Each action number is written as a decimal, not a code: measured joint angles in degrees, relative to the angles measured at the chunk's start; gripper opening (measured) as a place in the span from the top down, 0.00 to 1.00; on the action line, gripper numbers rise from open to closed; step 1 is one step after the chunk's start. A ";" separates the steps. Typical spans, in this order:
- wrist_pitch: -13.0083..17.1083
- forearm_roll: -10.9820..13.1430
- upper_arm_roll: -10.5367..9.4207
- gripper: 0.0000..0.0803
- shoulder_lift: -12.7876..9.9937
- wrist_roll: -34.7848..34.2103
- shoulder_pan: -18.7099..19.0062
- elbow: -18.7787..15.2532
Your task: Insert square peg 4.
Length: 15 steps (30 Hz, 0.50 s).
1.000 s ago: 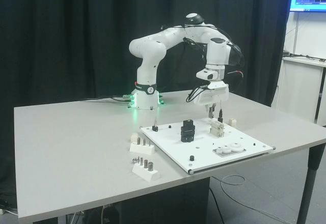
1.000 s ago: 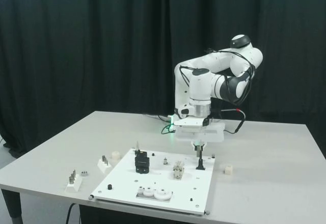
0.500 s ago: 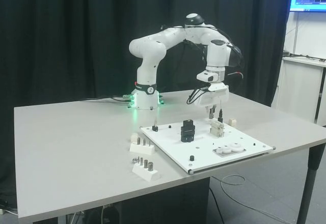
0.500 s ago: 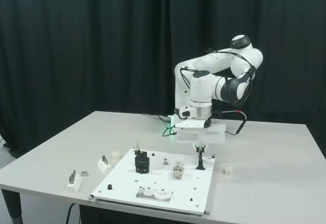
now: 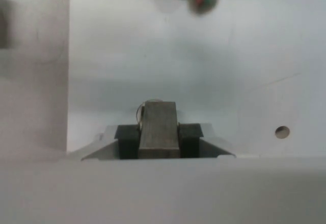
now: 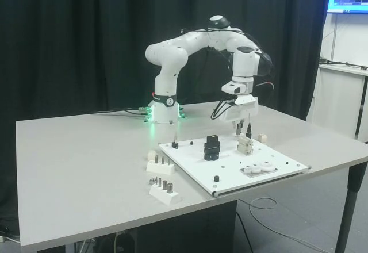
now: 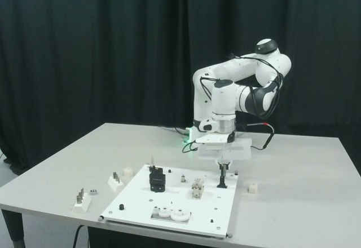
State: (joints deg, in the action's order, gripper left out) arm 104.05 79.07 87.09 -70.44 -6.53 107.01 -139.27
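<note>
A grey square peg (image 5: pixel 159 130) is clamped between my gripper's (image 5: pixel 158 141) black fingers (image 5: pixel 127 140), its tip pointing down at the white board (image 5: pixel 204 66). In the room views the gripper (image 6: pixel 238 125) (image 7: pixel 223 165) hangs low over the far right part of the white board (image 6: pixel 230 171) (image 7: pixel 208 203). It is right beside an upright black post (image 6: pixel 249 131) (image 7: pixel 221 179) and a small grey fixture (image 6: pixel 245 145) (image 7: pixel 197 187). The peg itself is too small to make out in the room views.
On the board stand a black block (image 6: pixel 211 147) (image 7: pixel 155 180) and white gears (image 6: pixel 257 169) (image 7: pixel 169 214). Two white peg holders (image 6: pixel 164 191) (image 7: pixel 82 200) lie on the grey table beside it. A small white cube (image 6: pixel 262 137) (image 7: pixel 253 187) sits off the board. A round hole (image 5: pixel 281 131) shows nearby.
The gripper has shifted a little toward the far side of the board, still holding the peg. Nothing on the board has moved.
</note>
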 joint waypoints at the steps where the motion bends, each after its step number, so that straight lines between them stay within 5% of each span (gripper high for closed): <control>1: 0.03 0.08 -0.02 0.81 0.00 -0.05 0.12 -0.10; 15: 2.21 0.58 -0.56 0.81 0.00 -3.28 0.87 -0.37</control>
State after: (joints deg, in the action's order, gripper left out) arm 106.26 79.65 86.52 -70.44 -9.80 107.87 -139.64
